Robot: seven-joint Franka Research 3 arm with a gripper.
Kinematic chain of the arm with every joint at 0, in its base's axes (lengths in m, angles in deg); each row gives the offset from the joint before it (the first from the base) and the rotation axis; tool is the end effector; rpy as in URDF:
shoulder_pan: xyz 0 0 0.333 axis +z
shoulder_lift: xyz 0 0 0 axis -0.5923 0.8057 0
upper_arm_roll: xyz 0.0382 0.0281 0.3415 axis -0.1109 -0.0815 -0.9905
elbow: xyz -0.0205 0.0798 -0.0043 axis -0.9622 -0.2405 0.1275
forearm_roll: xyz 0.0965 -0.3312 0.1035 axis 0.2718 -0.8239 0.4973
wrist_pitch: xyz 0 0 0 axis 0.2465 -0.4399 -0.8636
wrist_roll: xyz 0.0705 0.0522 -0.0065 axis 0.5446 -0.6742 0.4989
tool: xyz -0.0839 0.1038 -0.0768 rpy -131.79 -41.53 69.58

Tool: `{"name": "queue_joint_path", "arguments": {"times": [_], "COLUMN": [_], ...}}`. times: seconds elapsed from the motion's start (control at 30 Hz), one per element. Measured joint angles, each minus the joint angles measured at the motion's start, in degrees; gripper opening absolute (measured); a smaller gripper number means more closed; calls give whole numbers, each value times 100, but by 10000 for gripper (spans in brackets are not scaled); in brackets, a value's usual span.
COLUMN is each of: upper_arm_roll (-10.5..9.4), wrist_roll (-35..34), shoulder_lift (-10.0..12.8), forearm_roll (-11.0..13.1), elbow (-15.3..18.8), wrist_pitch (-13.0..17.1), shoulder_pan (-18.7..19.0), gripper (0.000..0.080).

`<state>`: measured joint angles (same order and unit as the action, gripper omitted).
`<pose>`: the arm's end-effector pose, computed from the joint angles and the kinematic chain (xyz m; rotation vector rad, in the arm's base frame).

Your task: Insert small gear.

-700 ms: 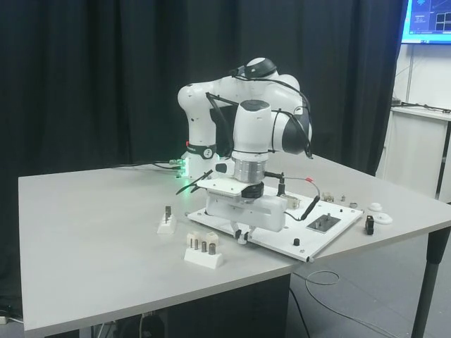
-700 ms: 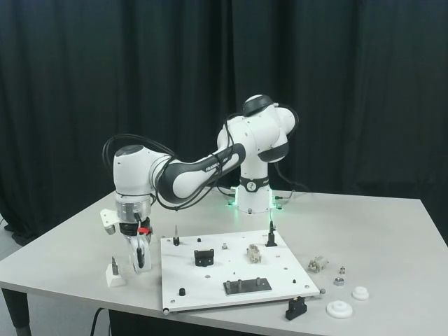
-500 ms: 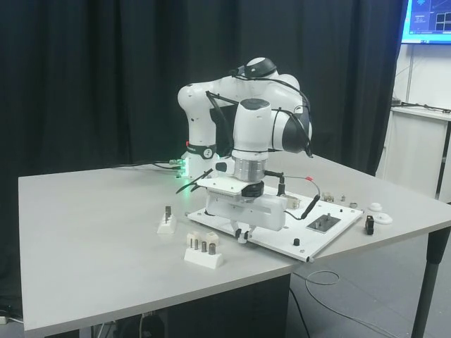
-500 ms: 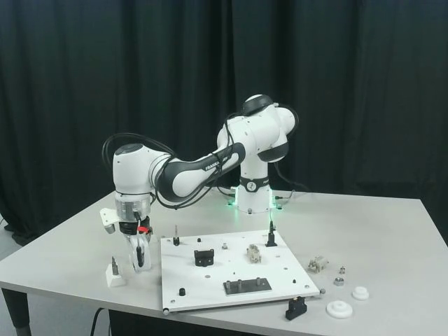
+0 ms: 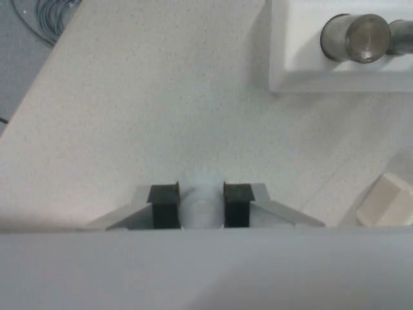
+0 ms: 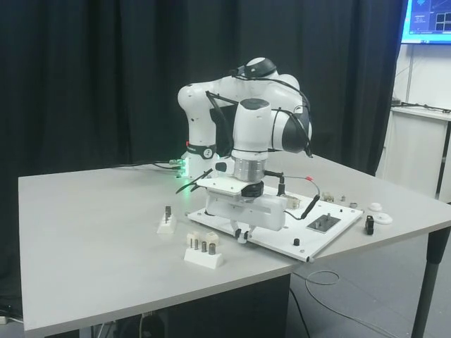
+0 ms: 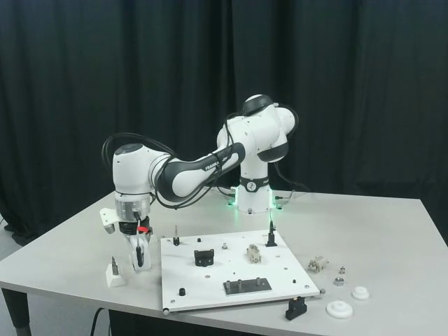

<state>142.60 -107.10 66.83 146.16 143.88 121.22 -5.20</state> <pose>0.6896 -0.1571 0.2017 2.0438 -2.3421 0.0350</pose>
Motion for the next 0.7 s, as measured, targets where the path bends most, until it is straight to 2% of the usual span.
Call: {"name": "queue_joint_path", "arguments": {"times": [0.7], "upper_arm_roll": [0], "wrist_roll": [-36], "shoulder_lift": [-21], "forearm_roll": [48], "elbow": [-165], "wrist_pitch": [-33], "shoulder_pan": [-53], "gripper": [139]}}
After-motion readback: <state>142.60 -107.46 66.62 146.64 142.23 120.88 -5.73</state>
